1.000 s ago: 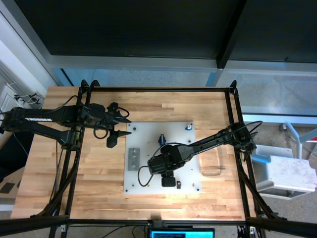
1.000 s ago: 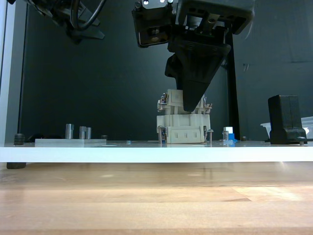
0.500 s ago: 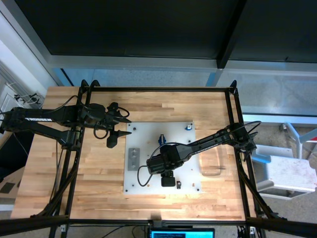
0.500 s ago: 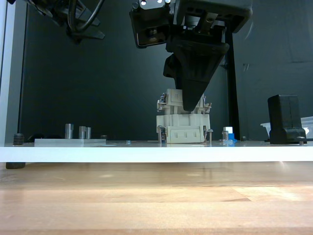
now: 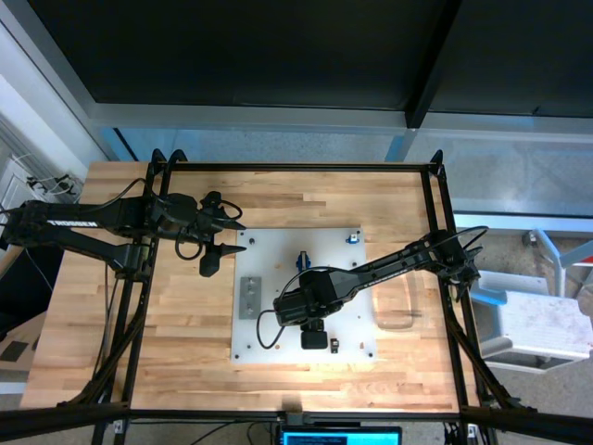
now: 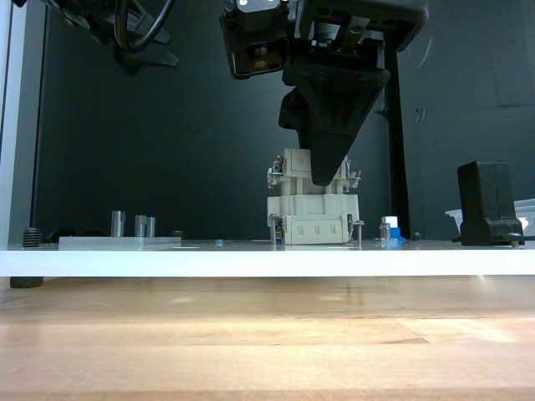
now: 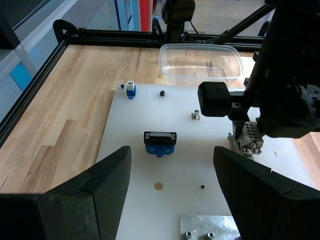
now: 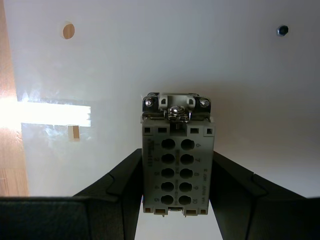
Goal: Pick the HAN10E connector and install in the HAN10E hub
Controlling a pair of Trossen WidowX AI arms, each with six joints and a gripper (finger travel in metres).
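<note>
As the low view showed, the right gripper [image 6: 323, 174] was clamped on the connector [image 6: 297, 174], which stood upright directly atop the hub [image 6: 313, 220], touching it and squared to it. The move due appeared to be straight down. The left gripper [image 5: 220, 247] hung wide open, well apart.

Glare burns the white plate [image 8: 55, 114] (blown out at its edge). The HAN10E connector [image 8: 175, 165] is sharp; the right gripper [image 6: 324, 175] clasping it is a black silhouette from low down. The left gripper [image 7: 170, 165], spread wide over the table [image 5: 93, 306] at left, looks soft.
</note>
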